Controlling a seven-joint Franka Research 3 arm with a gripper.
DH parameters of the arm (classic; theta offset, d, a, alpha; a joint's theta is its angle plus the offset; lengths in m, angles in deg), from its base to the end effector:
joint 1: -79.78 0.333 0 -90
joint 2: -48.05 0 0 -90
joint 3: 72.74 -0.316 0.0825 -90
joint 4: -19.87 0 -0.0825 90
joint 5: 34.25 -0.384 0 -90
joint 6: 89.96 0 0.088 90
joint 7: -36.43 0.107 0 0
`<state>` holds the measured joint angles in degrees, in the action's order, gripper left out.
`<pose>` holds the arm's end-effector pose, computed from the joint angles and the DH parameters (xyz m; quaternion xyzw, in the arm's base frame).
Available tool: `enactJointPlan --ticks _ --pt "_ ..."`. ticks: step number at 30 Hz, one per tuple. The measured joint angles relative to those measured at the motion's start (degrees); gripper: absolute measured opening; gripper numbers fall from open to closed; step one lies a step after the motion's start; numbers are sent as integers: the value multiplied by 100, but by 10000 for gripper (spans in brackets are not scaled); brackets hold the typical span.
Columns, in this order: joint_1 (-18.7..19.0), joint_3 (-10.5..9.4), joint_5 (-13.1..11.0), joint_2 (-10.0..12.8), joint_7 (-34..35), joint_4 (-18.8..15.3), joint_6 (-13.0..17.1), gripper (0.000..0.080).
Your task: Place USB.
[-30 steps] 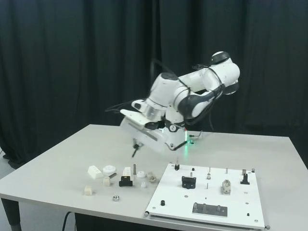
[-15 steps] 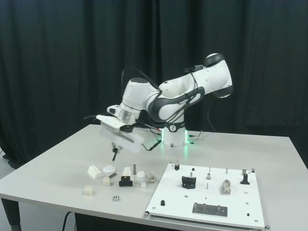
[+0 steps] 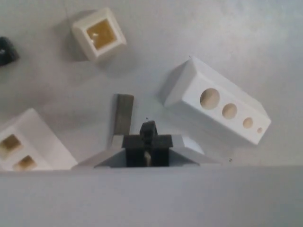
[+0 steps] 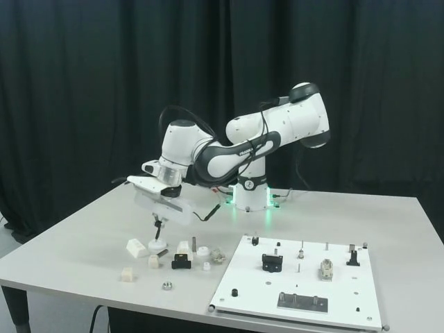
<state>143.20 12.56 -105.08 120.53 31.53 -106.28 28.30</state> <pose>0.5138 -0.1547 0.2641 0.8865 -0.4416 0.0719 0.1184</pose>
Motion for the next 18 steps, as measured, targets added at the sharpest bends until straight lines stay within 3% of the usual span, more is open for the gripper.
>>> enactJointPlan --ticks 11,12,18 --pt "-167 -167 -246 14 -191 -27 -2 25" --pt "-173 -169 -264 19 -198 -30 -2 183" --pt "-185 -164 -306 44 -204 -34 -1 183"
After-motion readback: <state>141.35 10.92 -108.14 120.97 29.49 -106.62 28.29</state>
